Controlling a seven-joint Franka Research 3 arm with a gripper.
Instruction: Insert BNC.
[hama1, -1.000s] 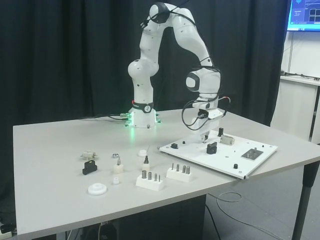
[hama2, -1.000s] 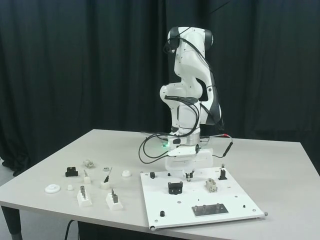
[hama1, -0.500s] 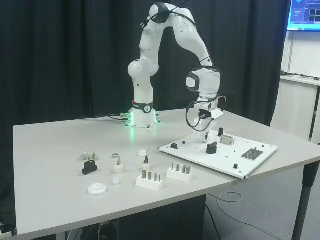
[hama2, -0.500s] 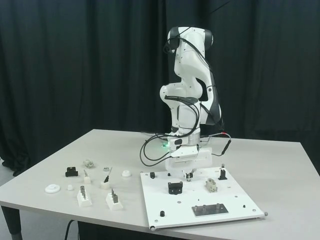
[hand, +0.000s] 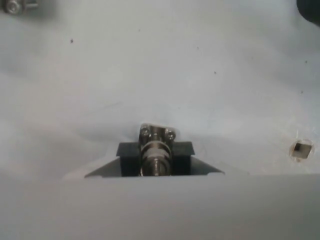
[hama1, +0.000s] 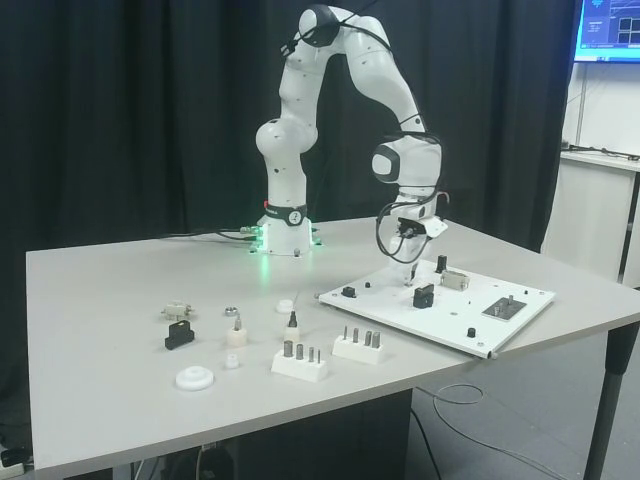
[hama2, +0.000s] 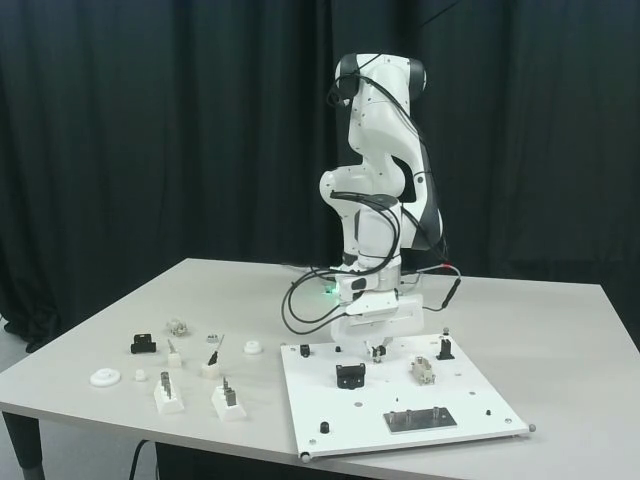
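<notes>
BNC connector (hand: 156, 156) sits upright on the white board (hama2: 400, 395), seen in the wrist view as a small metal barrel on a square flange with two screws, framed by a dark block just behind it. In the room views it lies directly under the claw (hama2: 377, 350), on the part of the board nearest the robot's base. The claw hangs close above the connector, pointing straight down; whether its fingers are apart or pressed together I cannot tell, since the wrist view shows only a pale blur across its lower part. A small square hole (hand: 302, 148) shows in the board off to one side of the connector. Elsewhere on the board stand a black block (hama2: 350, 375), a small metal fitting (hama2: 422, 371) and a flat grey plate (hama2: 418, 420). On the grey desk (hama1: 90, 310) beside the board lie two white holders with pins (hama1: 300, 360), a white gear (hama1: 193, 378) and a black clip (hama1: 178, 336). Green light glows at the arm's base (hama1: 283, 228).
</notes>
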